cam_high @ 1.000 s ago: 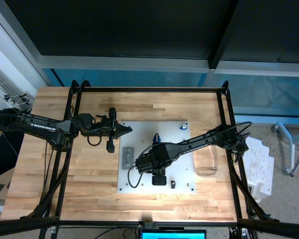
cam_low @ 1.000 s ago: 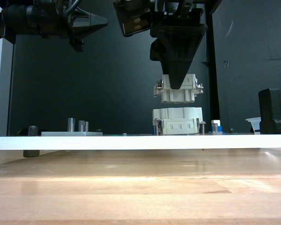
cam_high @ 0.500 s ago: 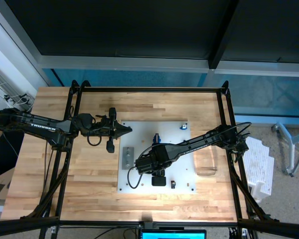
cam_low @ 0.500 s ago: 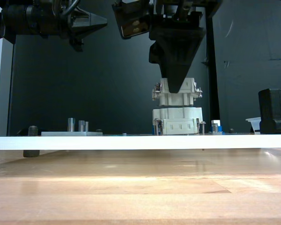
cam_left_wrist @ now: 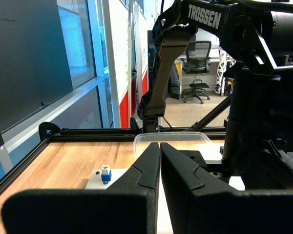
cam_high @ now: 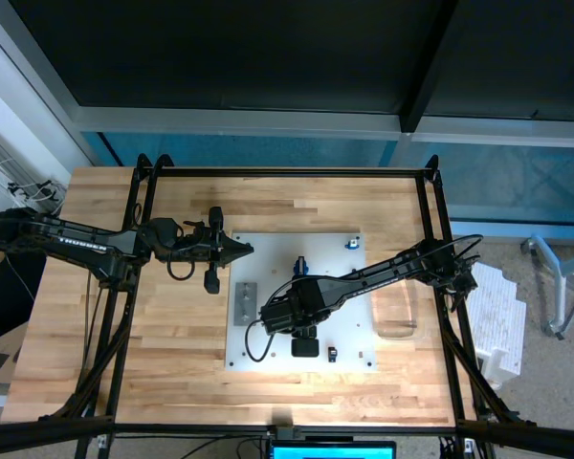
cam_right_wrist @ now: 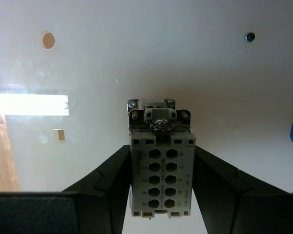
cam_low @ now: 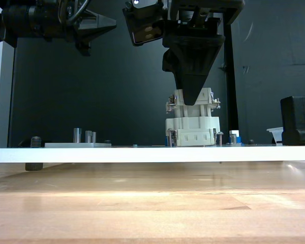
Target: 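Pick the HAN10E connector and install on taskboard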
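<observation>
The grey-beige HAN10E connector (cam_low: 193,103) is upright in my right gripper (cam_low: 193,97), which is shut on its sides. Its underside rests on a matching beige socket block (cam_low: 193,132) mounted on the white taskboard (cam_low: 142,154). In the right wrist view the connector (cam_right_wrist: 161,175) shows two rows of pin holes and a metal end tab, with the black fingers (cam_right_wrist: 107,180) pressed against both flanks over the taskboard (cam_right_wrist: 185,58). From above, the right gripper (cam_high: 304,335) hangs over the taskboard (cam_high: 268,359). My left gripper (cam_high: 244,250) hovers shut above the board's far left edge.
A grey metal block (cam_high: 242,304) lies on the board's left part, a blue knob (cam_high: 299,263) farther back, and a small black part (cam_high: 332,354) near the front. A clear plastic tray (cam_high: 397,311) sits to the right of the board. A black frame surrounds the wooden table.
The right gripper has lowered the connector, and the gap above the socket block has closed so the two now touch. The left arm has not moved.
</observation>
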